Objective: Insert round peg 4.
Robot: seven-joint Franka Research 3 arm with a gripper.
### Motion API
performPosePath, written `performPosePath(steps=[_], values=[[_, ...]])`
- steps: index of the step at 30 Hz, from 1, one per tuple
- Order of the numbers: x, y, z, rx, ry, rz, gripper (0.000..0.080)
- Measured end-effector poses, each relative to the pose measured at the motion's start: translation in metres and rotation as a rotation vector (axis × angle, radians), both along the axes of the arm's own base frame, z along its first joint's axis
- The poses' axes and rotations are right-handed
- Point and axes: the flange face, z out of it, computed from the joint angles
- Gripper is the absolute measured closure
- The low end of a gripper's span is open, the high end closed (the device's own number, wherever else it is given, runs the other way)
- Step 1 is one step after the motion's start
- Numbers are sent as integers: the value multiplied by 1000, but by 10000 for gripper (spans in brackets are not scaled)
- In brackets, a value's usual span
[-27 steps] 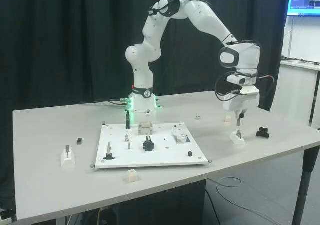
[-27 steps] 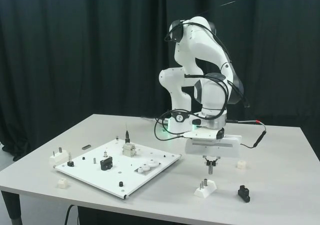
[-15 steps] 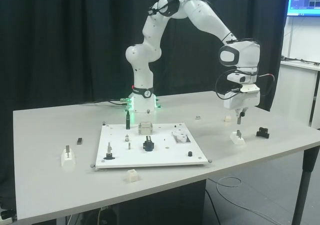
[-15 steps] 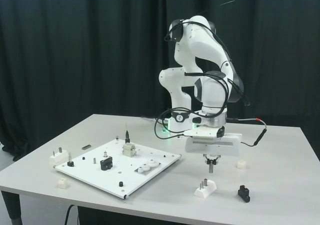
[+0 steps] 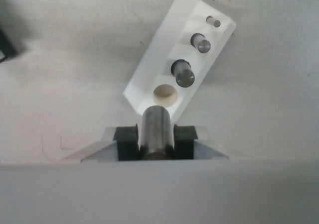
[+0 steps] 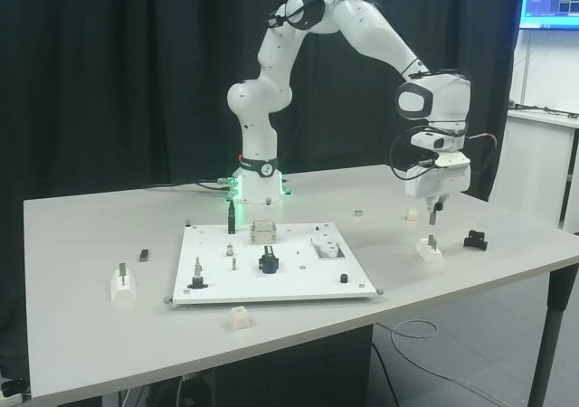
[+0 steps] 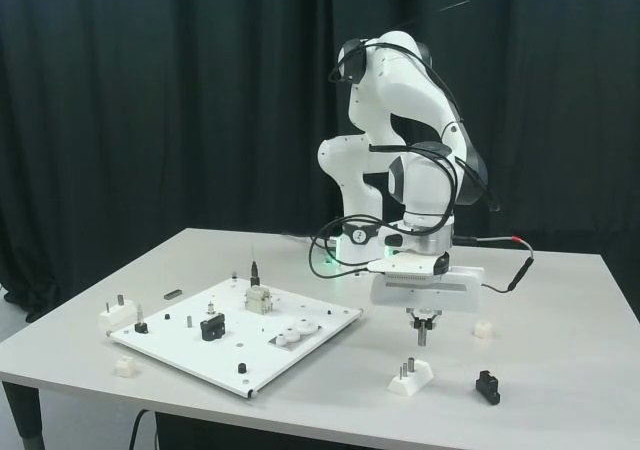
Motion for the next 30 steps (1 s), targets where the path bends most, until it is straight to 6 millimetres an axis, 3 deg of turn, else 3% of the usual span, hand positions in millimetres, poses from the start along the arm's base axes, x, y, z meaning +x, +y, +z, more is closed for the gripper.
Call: performPosePath(steps=[17,23,30], values=[[5,-9,10,-16,-23,14,656],[11,-29,19,-49,-33,42,656],[19,-67,32,-90,-23,68,656]])
